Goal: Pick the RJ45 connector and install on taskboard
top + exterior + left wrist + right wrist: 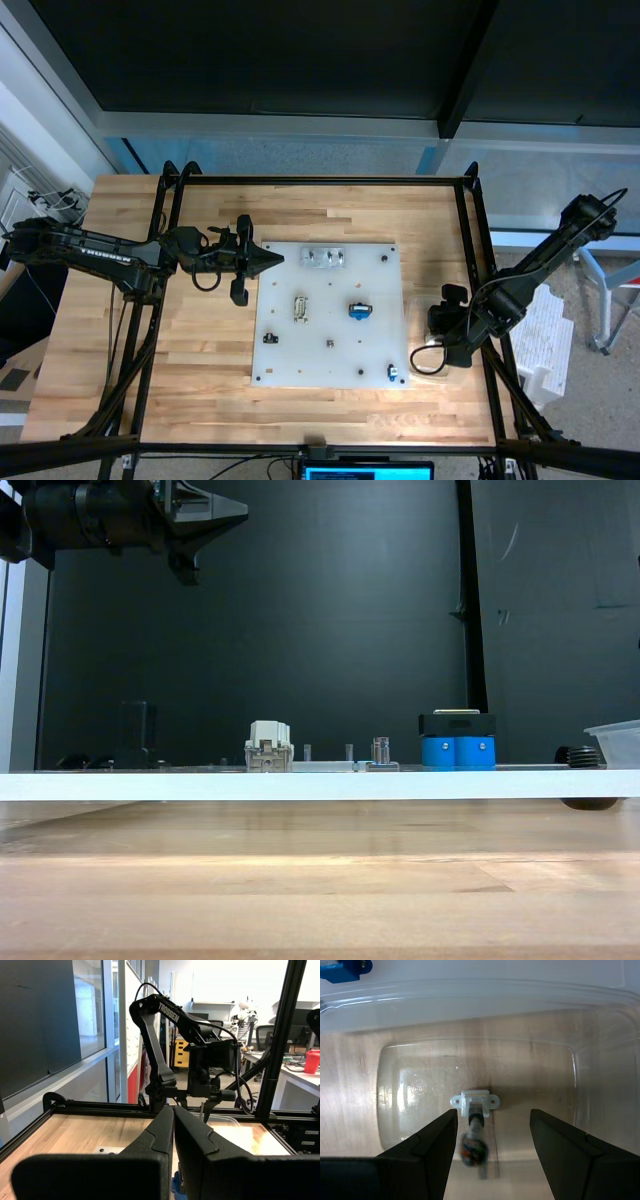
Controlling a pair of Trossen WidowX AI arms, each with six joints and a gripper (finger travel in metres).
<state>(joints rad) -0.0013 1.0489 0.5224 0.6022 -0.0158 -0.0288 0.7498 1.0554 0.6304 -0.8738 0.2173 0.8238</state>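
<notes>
Over at the right side of the counter [200, 380], the right arm is folded down and inward. Its right hand [493, 1112] points straight down into the clear tray [480, 1010], just beside the right edge of the taskboard [300, 350]. Fingers spread wide, nothing gripped. Between them on the tray floor lies the RJ45 connector [473, 1146], dark and slender, one end touching a small pale whitish piece [474, 1101]. Whether the fingertips reach the tray floor, I cannot tell. Tray walls stand on both sides of the hand, with bare floor either side of the connector.

Across the way, the left arm stretches out level. The left hand [268, 258] hangs well above the far left corner of the taskboard, fingers pressed together and holding nothing — plenty of free air beneath it.
</notes>
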